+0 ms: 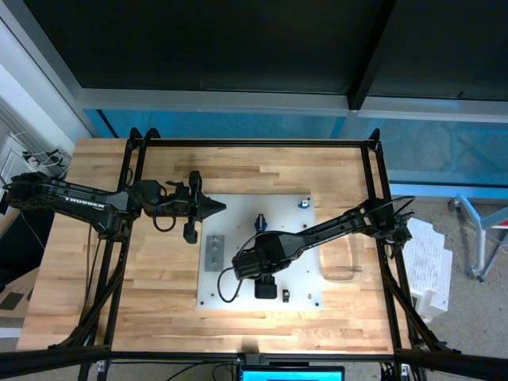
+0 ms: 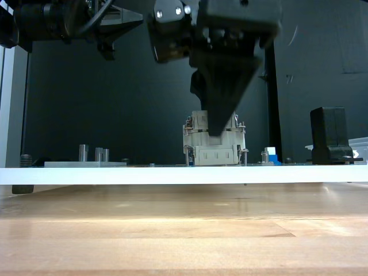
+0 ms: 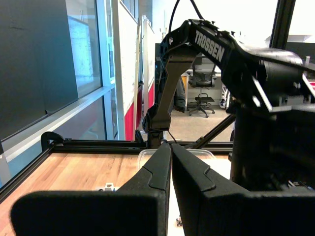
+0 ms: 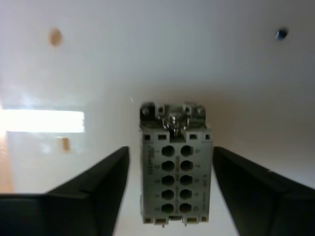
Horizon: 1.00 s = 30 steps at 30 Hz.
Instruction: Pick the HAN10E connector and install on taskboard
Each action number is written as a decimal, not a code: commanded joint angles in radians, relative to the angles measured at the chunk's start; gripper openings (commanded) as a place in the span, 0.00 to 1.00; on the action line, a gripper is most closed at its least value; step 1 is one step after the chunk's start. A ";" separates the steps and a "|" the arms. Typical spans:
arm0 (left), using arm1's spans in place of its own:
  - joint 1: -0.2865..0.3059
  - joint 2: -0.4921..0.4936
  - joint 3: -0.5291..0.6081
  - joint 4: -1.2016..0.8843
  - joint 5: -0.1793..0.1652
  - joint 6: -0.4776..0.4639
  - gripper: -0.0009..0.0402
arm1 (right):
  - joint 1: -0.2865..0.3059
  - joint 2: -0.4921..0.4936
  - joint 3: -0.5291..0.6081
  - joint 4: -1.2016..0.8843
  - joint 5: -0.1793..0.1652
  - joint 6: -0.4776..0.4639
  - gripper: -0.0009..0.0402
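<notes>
Right claw (image 4: 170,152): wide open and holding nothing. It points straight down over the near edge of the white board (image 1: 238,295), with one of its fingers (image 4: 98,189) on each side of the connector (image 4: 174,167).
Clearance: a gap shows on both sides, so neither finger touches the block.
Connector: a beige-grey block with ten sockets facing up. It stands upright on the board, roughly midway along the board's near edge. I cannot tell whether it is latched into a mount or only resting there.
Left claw (image 1: 208,208): fingers pressed together and empty. It hangs over the board's left edge, well apart from the connector.
Board neighbours: a grey block (image 1: 214,252) toward the left edge, a blue part (image 1: 260,221) further back, and a black fitting (image 2: 330,137) to the right by the near edge. None of them touches the connector.
Off the board: a clear tray (image 1: 343,268) lies on the counter (image 1: 143,302) just beside the board's right edge.
Risk, uneven squeeze: the gaps look slightly unequal, so one finger would probably land first and slide or twist the block.
Risk, tipping: the block is tall on a narrow foot, so a high or off-centre pinch could rock it over.
Risk, snag on rising: a finger brushing the metal end clips could drag a loose block off its spot.
Risk, false seating: if the block is only resting, a light knock may shift it.
</notes>
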 commanded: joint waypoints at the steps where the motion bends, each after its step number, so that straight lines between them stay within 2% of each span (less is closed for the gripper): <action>1: 0.000 0.000 0.000 0.000 0.000 0.000 0.02 | 0.001 -0.029 0.005 -0.009 0.001 -0.002 0.78; 4: 0.000 0.000 0.000 0.000 0.000 0.000 0.02 | 0.001 -0.050 0.005 -0.015 0.001 -0.002 0.86; 7: 0.000 0.000 0.000 0.000 0.000 0.000 0.02 | 0.001 -0.072 0.005 -0.035 0.002 -0.002 0.90; 15: 0.000 0.000 0.000 0.000 0.000 0.000 0.02 | 0.001 -0.132 0.005 -0.055 0.010 -0.002 0.88; 26: 0.000 0.000 0.000 0.000 0.000 0.000 0.02 | 0.003 -0.145 0.005 -0.071 0.010 -0.001 0.88; 30: 0.000 0.000 0.000 0.000 0.000 0.000 0.02 | -0.004 -0.190 -0.004 -0.072 0.011 -0.005 0.88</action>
